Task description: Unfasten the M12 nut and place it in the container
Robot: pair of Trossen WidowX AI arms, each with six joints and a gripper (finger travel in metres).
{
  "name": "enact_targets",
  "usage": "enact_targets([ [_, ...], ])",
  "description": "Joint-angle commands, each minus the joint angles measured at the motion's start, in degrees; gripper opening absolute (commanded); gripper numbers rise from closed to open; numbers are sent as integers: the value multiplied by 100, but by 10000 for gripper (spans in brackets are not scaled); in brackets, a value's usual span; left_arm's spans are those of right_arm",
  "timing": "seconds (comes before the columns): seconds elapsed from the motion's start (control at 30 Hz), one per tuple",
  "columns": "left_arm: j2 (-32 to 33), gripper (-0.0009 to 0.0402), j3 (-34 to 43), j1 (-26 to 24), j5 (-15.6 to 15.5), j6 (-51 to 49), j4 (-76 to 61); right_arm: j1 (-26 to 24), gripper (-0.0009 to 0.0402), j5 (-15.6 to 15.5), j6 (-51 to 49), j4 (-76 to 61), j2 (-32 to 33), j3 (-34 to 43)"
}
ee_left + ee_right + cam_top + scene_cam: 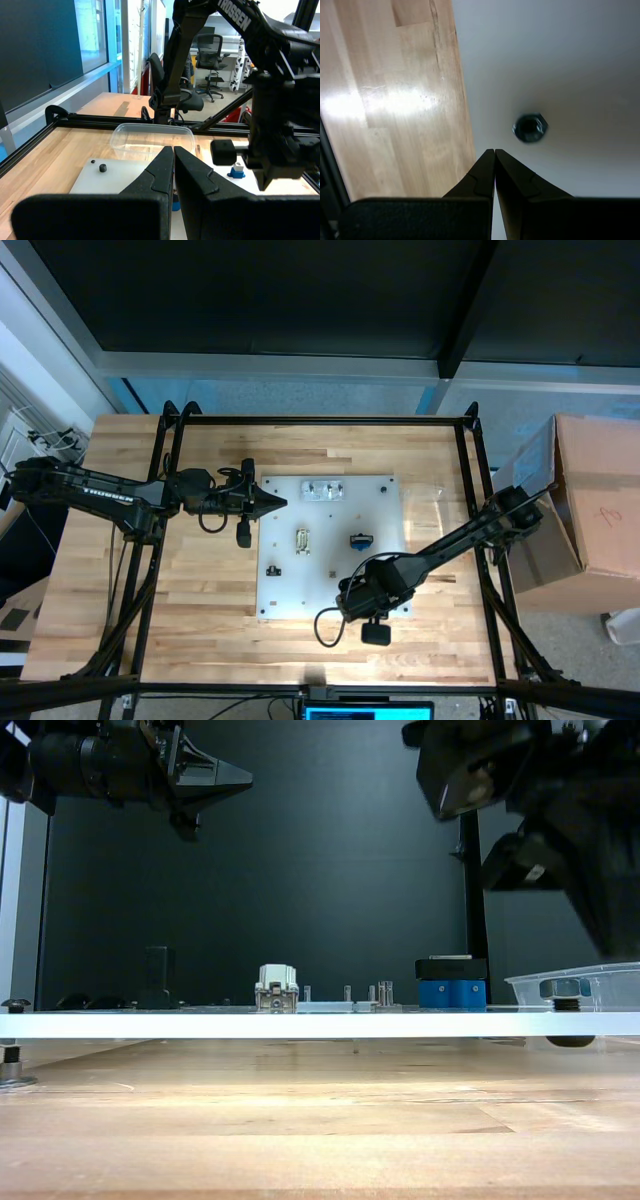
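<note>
The small silver nut (565,987) sits on its stud, with black ribs (568,1004) showing under it, near the white board's (330,560) near right edge. From above, the nut (530,128) lies just beyond my right gripper (494,151), whose fingers are shut with nothing between them. That right gripper (347,602) hovers over the board and hides the stud in the high view. The clear container (152,136) stands off the board's far right and looks empty. My left gripper (281,503) hangs shut and empty above the board's left edge.
A blue block with a black top (359,539) and a white connector (302,541) stand mid-board. A black metal frame (320,421) rings the table. A cardboard box (590,510) sits to the right, beyond the table edge.
</note>
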Motion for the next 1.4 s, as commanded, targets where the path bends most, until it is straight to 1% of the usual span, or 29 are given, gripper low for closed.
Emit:
enact_targets([
  [0.03, 2, 0, 0, 0, 2, 0, 11, 11, 0, 7, -44, 155, 157, -4],
  [0.13, 2, 0, 0, 2, 2, 0, 13, 9, 0, 127, -57, 153, 203, -4],
  [0.23, 2, 0, 0, 0, 2, 0, 11, 2, 0, 177, -61, 98, 188, -4],
  [0.33, 2, 0, 0, 0, 2, 0, 11, 2, 0, 466, -52, -13, 144, -4],
  [0.6, 2, 0, 0, 0, 2, 0, 11, -2, 0, 472, -66, -116, 111, -4],
  [0.67, 2, 0, 0, 0, 2, 0, 13, -7, 0, 546, -90, -140, 96, -4],
  [0.7, 2, 0, 0, 0, 2, 0, 13, -9, 0, 776, -70, -221, 66, -4],
  [0.8, 2, 0, 0, 0, 2, 0, 11, 0, 0, 1932, 428, -699, -90, -2],
  [0.83, 2, 0, 0, 0, 0, 0, 11, 7, 0, 2144, 577, -807, -151, -2],
  [0.87, 2, 0, 0, 0, 2, 0, 13, 7, 0, 2199, 601, -855, -205, -2],
  [0.93, 2, 0, 0, 0, 2, 0, 11, 4, 0, 2164, 588, -898, -280, -2],
  [1.0, 2, 0, 0, 0, 2, 0, 11, 4, 0, 1991, 581, -927, -308, -2],
  [1.17, 2, 0, 0, 0, 2, 0, 13, 2, 0, 1095, 363, -868, -315, -2],
  [1.2, 2, 0, 0, 0, 2, 0, 11, 4, 0, 981, 367, -846, -315, -2],
  [1.27, 2, 0, 0, 0, 2, 0, 9, 4, 0, 841, 448, -793, -315, -2],
  [1.4, 0, 0, 0, 0, 2, 0, 13, 2, 8, 846, 1244, -774, -315, 109],
])
